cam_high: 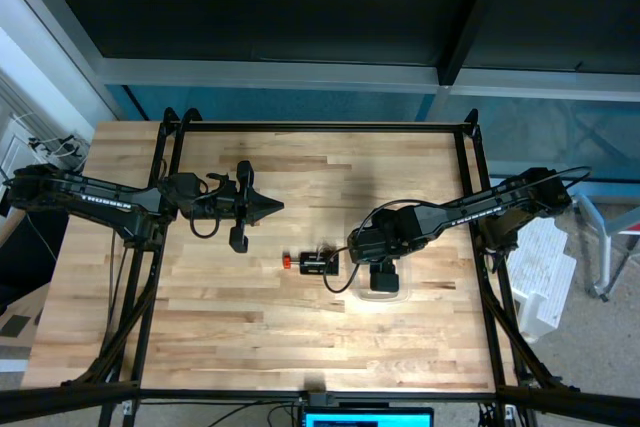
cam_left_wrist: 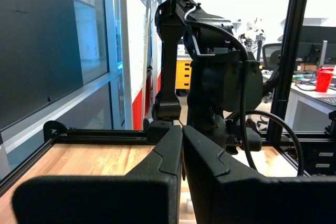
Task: Pick the rca connector and install on the hub
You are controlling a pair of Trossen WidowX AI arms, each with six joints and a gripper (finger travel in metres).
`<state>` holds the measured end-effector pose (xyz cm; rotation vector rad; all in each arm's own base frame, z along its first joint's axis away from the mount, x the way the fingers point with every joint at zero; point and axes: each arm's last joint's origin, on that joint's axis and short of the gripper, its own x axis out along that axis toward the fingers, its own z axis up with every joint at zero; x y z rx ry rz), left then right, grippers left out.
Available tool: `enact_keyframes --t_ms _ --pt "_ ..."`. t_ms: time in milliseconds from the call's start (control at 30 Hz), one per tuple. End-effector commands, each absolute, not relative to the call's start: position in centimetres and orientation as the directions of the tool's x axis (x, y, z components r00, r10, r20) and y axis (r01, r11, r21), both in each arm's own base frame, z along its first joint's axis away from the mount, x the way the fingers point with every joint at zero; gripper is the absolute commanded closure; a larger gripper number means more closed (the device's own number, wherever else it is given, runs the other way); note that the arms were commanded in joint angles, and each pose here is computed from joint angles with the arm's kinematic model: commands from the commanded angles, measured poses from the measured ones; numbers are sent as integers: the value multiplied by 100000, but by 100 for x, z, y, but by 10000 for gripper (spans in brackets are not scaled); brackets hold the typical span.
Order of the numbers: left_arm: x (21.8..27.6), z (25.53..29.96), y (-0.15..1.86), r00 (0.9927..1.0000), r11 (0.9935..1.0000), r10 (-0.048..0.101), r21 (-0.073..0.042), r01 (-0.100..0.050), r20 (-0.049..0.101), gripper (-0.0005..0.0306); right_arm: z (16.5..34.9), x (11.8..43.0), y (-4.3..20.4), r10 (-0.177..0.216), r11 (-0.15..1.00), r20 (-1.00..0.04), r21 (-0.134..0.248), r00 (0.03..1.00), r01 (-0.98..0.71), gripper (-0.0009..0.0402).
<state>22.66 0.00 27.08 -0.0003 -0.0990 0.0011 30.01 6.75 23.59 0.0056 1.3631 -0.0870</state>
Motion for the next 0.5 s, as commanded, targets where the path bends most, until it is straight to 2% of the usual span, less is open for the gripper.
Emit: enact_keyframes --t_ms 33,500 --pt "2266 2708 0 99507 100000 76 -28 -74 9921 300 2313 2989 680 -5885 99689 -97751 -4690 20253 6331 171" --pt "2267 2707 0 99510 100000 76 -28 -74 9883 300 2183 3000 698 -5476 99728 -97489 -4271 21583 6009 171"
